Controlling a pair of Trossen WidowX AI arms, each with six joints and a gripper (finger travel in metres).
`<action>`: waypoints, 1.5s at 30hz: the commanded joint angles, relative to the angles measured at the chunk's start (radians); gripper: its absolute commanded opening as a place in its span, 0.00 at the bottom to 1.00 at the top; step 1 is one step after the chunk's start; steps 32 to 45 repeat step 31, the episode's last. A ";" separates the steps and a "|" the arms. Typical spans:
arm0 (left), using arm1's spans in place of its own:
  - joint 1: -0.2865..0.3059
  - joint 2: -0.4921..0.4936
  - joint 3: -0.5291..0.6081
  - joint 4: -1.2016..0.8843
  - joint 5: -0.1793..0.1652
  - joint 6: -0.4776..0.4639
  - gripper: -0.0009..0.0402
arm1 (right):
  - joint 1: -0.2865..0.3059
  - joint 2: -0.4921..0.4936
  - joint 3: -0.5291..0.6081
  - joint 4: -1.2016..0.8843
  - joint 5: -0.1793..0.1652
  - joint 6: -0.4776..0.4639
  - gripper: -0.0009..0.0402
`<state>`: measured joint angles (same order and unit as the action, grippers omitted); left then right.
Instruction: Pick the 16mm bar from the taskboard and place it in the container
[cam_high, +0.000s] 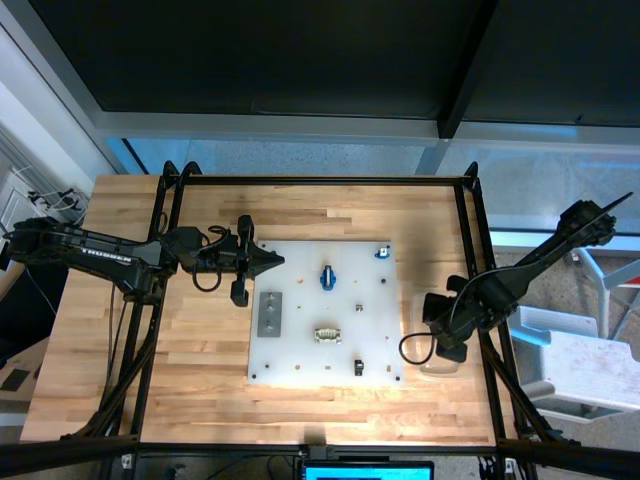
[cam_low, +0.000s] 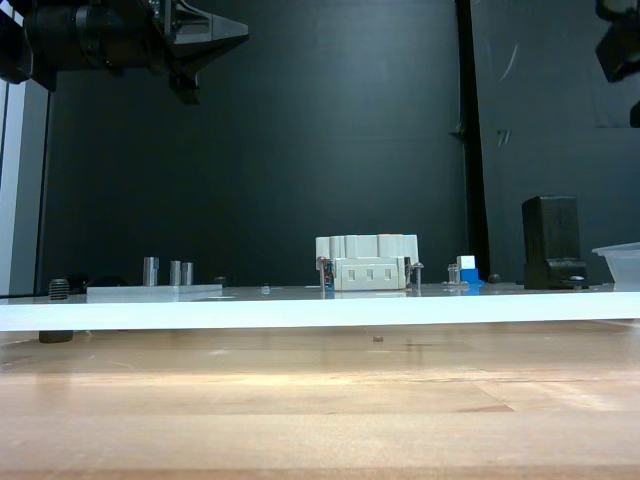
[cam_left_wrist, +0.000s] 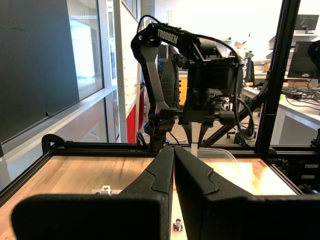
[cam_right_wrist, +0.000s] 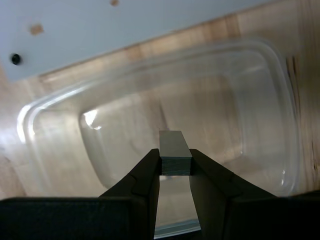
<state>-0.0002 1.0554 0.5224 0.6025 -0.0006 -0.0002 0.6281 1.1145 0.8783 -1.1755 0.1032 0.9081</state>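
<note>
Wooden desk (cam_high: 150, 380) carries the taskboard (cam_high: 300, 340); right tool (cam_right_wrist: 175, 164) clamps the bar (cam_right_wrist: 174, 145) over the container (cam_right_wrist: 280, 100), just beside the taskboard; left tool (cam_left_wrist: 173, 148) clenched, raised above the taskboard's left edge.

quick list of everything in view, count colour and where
table: 1, light wood, under everything
taskboard: 1, white, table centre
block: 1, grey, board's left side
pegs: 3, silver, upright on block
blue parts: 2, blue, one at board's far middle, one at far-right corner
connector: 1, off-white, board centre
fitting: 1, black, board's near edge
container: 1, clear, on table right of board
bar: 1, grey, held over container
left gripper: 1, black, shut, raised over board's far-left corner
right gripper: 1, black, shut on bar above container
</note>
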 joint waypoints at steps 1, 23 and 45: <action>0.000 0.000 0.000 0.000 0.000 0.000 0.02 | 0.000 -0.011 -0.031 0.006 0.000 0.001 0.08; 0.000 0.000 0.000 0.000 0.000 0.000 0.02 | 0.000 -0.013 -0.052 0.015 0.000 0.003 0.08; 0.000 0.000 0.000 0.000 0.000 0.000 0.02 | 0.000 -0.013 -0.052 0.021 0.001 0.002 0.15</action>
